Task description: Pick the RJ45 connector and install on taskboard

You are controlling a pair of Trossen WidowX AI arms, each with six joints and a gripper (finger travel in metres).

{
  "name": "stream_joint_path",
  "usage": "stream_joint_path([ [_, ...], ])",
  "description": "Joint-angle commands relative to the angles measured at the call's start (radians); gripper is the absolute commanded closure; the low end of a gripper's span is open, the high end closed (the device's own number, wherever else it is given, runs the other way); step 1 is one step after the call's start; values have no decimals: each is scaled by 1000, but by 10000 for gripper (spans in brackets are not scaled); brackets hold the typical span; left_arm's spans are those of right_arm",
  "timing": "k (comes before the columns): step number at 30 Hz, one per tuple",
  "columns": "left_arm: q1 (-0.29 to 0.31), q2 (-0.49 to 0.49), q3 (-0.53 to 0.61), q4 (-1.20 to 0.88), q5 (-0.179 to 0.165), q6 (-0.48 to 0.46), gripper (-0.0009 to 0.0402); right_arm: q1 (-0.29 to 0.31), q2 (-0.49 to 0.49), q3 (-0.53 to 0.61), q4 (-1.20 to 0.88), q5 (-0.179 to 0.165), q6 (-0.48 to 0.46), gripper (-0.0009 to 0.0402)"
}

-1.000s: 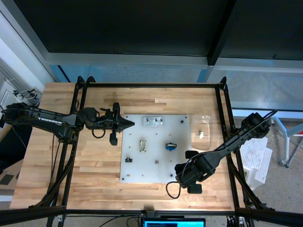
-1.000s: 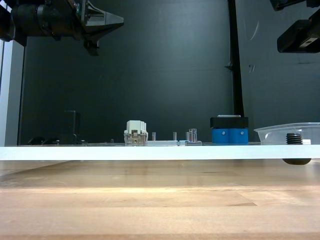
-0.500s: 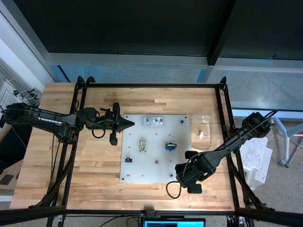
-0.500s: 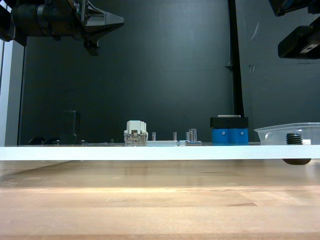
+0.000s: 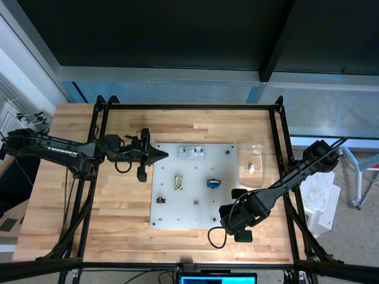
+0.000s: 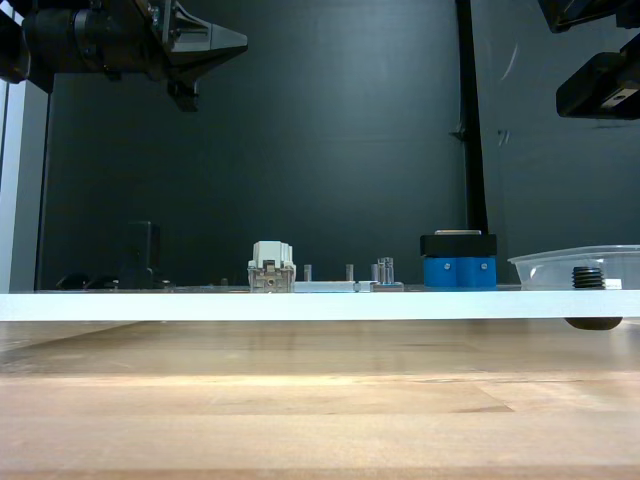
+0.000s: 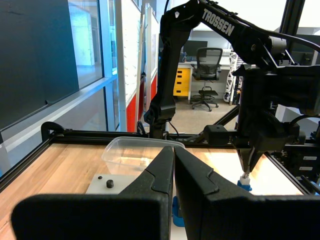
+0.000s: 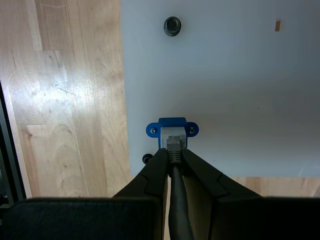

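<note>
Wide light-wood table point(image 5: 118, 201), and on it the large flat white square taskboard point(image 5: 183, 204). Left gripper point(image 5: 163, 155) hovers high over the board's left edge, fingers pressed together on nothing. Right gripper point(image 8: 172, 156) is down at the board's near-right corner, fingers pinched tight on the tiny pale whitish-clear plastic RJ45 connector point(image 8: 173, 143), which sits nose-first at the small blue socket mount point(image 8: 172, 129). How deep it sits, can't tell.

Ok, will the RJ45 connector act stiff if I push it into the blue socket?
Probably not fully: the right tool holds the RJ45 connector by its black cable, so it may tilt at the blue socket. It looks tiny and light. Left tool is shut, parked over the taskboard's left edge.
</note>
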Motion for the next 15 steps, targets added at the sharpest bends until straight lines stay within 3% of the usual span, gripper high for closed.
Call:
stream_joint_path([
  [1,0,0,0,0,0,0,393,0,-2,-1,1,0,2,386],
  [15,0,0,0,0,0,0,393,0,-33,-1,2,3,9,293],
])
